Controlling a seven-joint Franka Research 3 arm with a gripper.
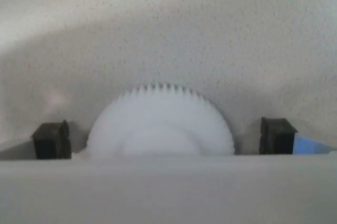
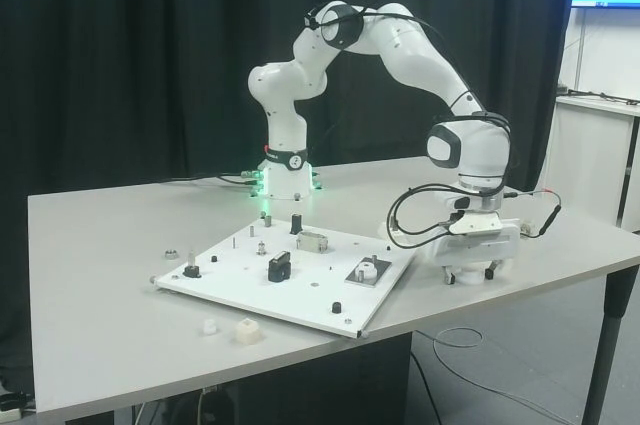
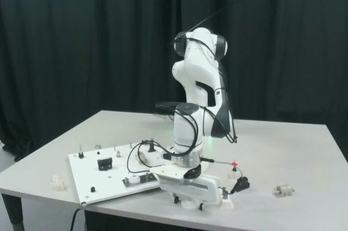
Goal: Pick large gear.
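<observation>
The large gear (image 1: 160, 124) is white with fine teeth and lies flat on the grey table. In the wrist view it sits between my two black fingertips (image 1: 51, 140), with a clear gap on each side. My gripper (image 1: 164, 139) is open and lowered around the gear, not touching it. In the first room view the gripper (image 2: 468, 272) hangs just above the table near the front right edge, with the gear (image 2: 466, 276) showing white beneath it. The second room view shows the gripper (image 3: 190, 203) low at the table's front edge.
A white assembly board (image 2: 290, 285) with pegs and small black parts lies left of the gripper. Two small white parts (image 2: 246, 331) rest in front of the board. A small white piece (image 3: 283, 189) lies on the table's right side. A cable loops beside the wrist.
</observation>
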